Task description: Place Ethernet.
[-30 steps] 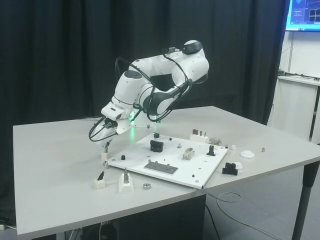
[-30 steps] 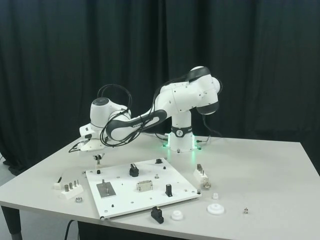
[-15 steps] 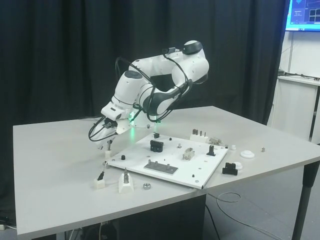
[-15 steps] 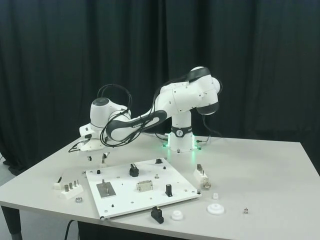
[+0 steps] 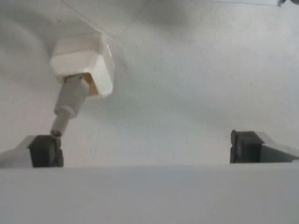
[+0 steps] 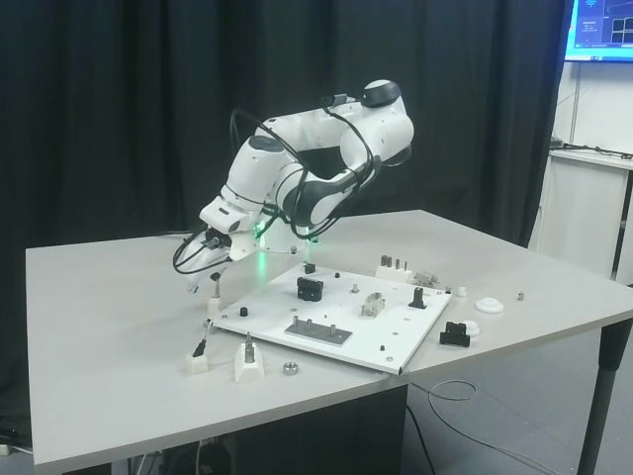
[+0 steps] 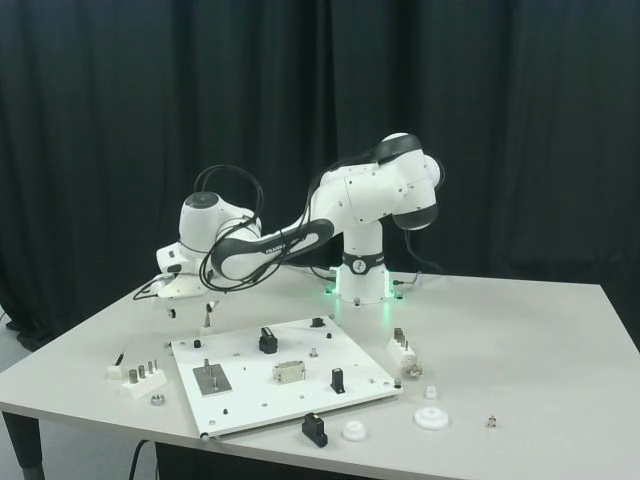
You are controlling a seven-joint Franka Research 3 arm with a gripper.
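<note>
The Ethernet plug (image 5: 70, 100) stands tilted in its small white holder (image 5: 84, 63) on the grey table, just off the white board's (image 6: 326, 317) far left corner. In the room views the plug (image 6: 215, 282) (image 7: 207, 315) rises from the holder (image 6: 211, 303). My gripper (image 5: 145, 148) (image 6: 203, 269) (image 7: 182, 303) hangs just above it and is open. Nothing lies between the fingers (image 5: 44, 150), and the plug's top is close to one fingertip.
The white board carries a black block (image 6: 310, 288), a grey plate with pegs (image 6: 318, 332) and a small metal part (image 6: 372, 305). Two white holders (image 6: 196, 358) (image 6: 248, 364) and a nut (image 6: 289, 368) lie at the front left. A black clip (image 6: 454, 333) and white discs (image 6: 489, 305) lie to the right.
The gripper has lifted off the Ethernet plug and drawn slightly away from the board. The plug stays standing in its holder.
</note>
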